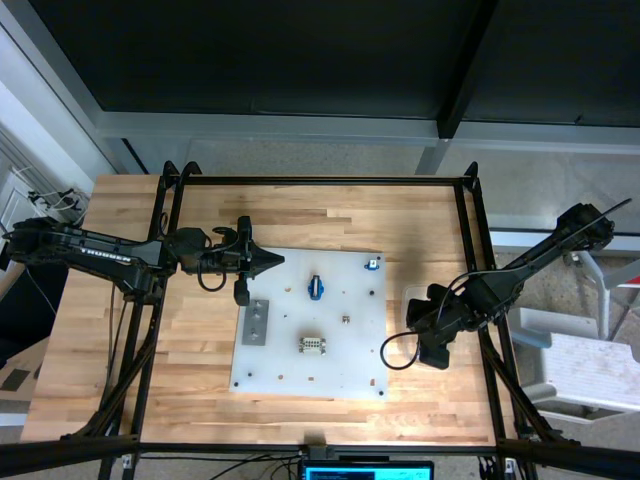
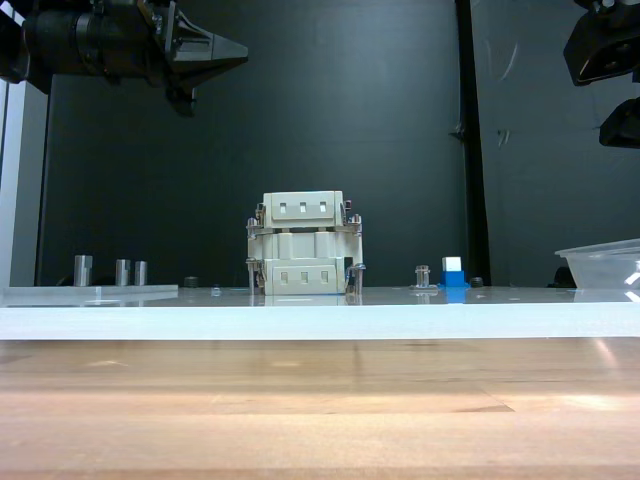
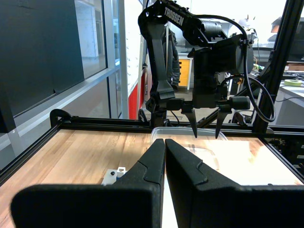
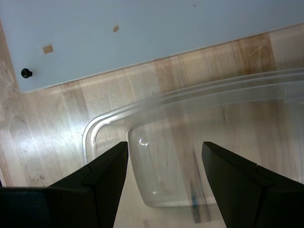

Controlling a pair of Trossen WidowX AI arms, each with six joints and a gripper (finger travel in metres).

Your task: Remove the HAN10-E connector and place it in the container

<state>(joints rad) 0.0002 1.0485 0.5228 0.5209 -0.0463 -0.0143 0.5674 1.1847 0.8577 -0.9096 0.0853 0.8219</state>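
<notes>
Left gripper (image 1: 276, 260), pinched closed on nothing, hovers at ten o'clock of the board (image 1: 300, 375). The connector (image 1: 312, 345) sits seated on the board near six o'clock: I judge removal not yet begun. Right gripper (image 4: 164, 145), fingers spread and empty, hangs over the tray (image 4: 95, 128) at three o'clock; next I must bring it toward nine o'clock and down. The arm hides most of the tray from above; the connector's latches are unclear.
</notes>
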